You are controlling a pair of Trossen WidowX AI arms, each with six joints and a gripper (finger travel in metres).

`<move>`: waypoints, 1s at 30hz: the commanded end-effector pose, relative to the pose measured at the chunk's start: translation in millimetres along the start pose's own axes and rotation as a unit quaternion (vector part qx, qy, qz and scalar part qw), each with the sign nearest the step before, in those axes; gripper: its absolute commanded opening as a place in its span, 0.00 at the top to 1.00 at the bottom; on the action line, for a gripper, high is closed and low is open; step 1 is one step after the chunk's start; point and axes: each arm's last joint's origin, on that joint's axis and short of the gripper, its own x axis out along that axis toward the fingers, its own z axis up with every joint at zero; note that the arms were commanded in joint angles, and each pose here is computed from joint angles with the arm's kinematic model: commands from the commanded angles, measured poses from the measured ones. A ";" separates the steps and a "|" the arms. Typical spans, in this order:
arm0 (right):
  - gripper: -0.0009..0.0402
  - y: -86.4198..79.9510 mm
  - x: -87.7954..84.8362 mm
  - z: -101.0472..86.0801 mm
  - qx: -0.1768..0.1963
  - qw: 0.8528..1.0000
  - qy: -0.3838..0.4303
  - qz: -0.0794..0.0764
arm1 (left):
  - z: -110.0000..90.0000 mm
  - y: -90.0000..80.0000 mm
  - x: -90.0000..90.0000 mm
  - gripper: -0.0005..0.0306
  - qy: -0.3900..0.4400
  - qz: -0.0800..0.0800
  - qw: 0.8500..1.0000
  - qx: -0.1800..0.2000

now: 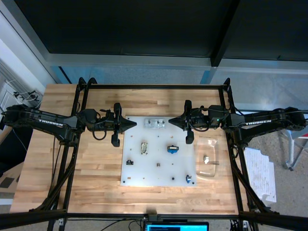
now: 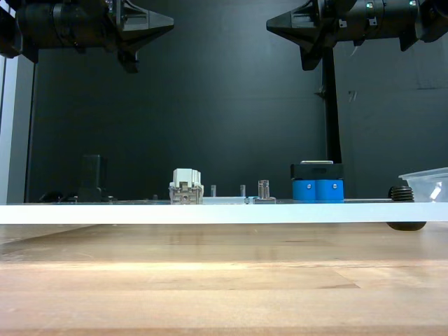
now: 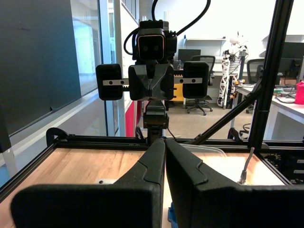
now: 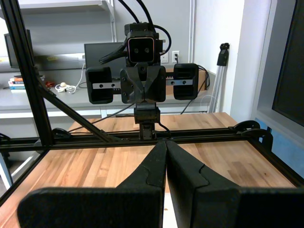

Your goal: Pick the RJ45 connector and install on taskboard

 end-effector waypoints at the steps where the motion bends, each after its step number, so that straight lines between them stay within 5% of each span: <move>1: 0.98 0.1 -0.4 -2.8 0.001 1.000 0.004 0.000 | -0.1 0.1 0.1 0.98 0.000 0.000 1.000 0.000; 30: 0.98 0.3 -0.9 -4.9 0.000 1.000 0.004 0.001 | -0.1 0.0 0.1 0.98 0.000 0.000 1.000 0.000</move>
